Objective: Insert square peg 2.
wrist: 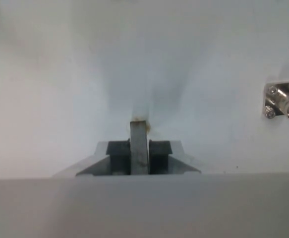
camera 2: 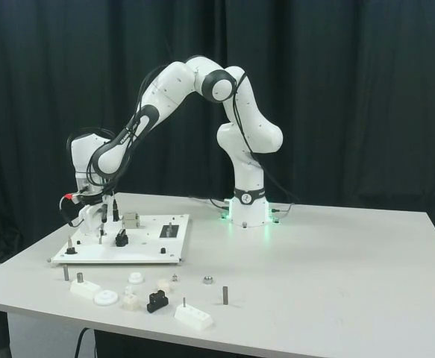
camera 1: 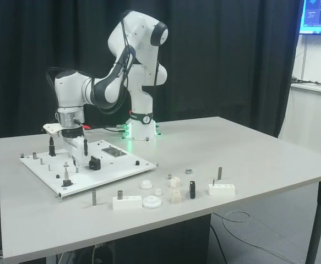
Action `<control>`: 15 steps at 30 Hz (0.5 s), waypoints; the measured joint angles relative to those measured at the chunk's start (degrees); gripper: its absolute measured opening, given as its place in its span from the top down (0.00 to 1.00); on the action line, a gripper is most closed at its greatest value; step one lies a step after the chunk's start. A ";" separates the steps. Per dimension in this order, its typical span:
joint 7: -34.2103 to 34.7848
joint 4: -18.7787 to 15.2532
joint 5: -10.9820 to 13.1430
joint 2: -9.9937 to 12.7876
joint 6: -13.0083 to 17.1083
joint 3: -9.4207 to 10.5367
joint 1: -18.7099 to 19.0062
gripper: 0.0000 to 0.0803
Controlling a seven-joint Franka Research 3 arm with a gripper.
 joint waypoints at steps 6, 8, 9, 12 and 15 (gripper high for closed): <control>0.18 0.00 0.36 0.24 0.36 0.01 0.00 0.91; 0.18 0.00 0.37 0.30 0.51 0.03 0.00 0.91; 0.18 0.00 0.37 0.33 0.58 0.05 0.00 0.91; 0.17 -0.01 0.37 0.44 0.90 0.10 0.00 0.91; -0.09 -0.01 0.36 0.60 1.20 0.20 0.00 0.91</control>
